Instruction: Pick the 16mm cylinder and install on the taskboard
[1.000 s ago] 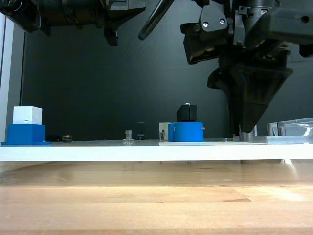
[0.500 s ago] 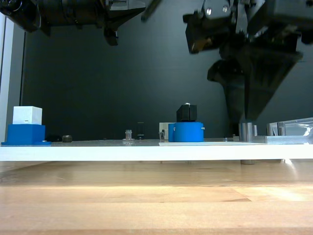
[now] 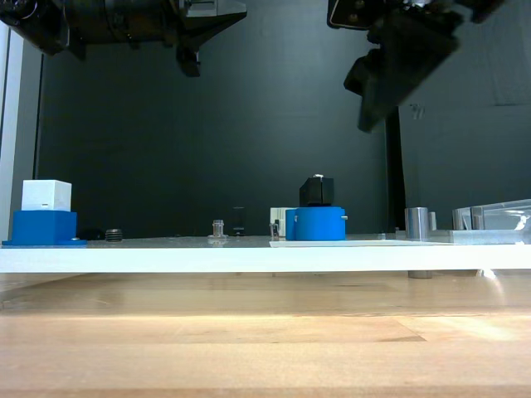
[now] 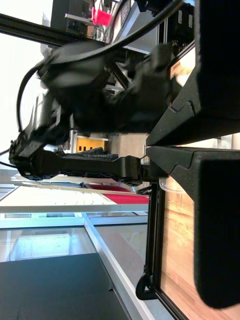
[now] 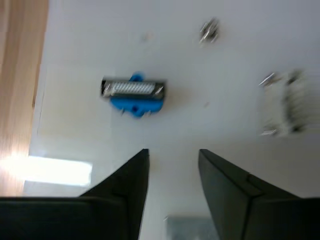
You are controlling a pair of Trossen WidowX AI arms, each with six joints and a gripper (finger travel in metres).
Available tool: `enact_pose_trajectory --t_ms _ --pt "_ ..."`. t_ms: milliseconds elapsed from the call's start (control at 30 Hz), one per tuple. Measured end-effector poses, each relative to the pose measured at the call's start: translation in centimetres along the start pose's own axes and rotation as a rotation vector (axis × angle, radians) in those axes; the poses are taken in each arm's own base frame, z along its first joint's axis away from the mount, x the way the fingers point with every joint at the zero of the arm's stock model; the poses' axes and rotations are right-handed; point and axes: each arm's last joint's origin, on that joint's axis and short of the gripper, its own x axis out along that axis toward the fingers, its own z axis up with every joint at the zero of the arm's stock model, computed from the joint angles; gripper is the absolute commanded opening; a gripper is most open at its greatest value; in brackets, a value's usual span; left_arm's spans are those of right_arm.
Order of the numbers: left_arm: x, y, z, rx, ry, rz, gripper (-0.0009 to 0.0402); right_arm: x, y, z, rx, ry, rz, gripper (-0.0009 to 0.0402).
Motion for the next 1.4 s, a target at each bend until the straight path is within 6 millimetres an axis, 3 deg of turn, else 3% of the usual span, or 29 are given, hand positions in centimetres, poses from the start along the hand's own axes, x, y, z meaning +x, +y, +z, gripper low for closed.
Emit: enact_pose_trajectory --t_ms 233,700,1000,1400 --pt "0.0 0.0 0.0 0.000 0.000 0.000 0.0000 -3.4 -3.0 0.0 -0.007 -0.252 -0.018 -0.0002" --pt "0.0 0.0 0.0 0.000 0.000 0.000 0.0000 -7.6 -5.9 -0.9 -0.002 -0.696 -0.080 0.0000" --pt "0.0 0.0 0.0 0.000 0.000 0.000 0.0000 -8.2 -6.8 -3.0 0.029 -0.955 -0.089 0.0000" --pt "0.0 0.0 0.0 0.000 0.000 0.000 0.0000 -7.0 -7.2 -5.3 0.065 -1.062 -0.044 0.0000"
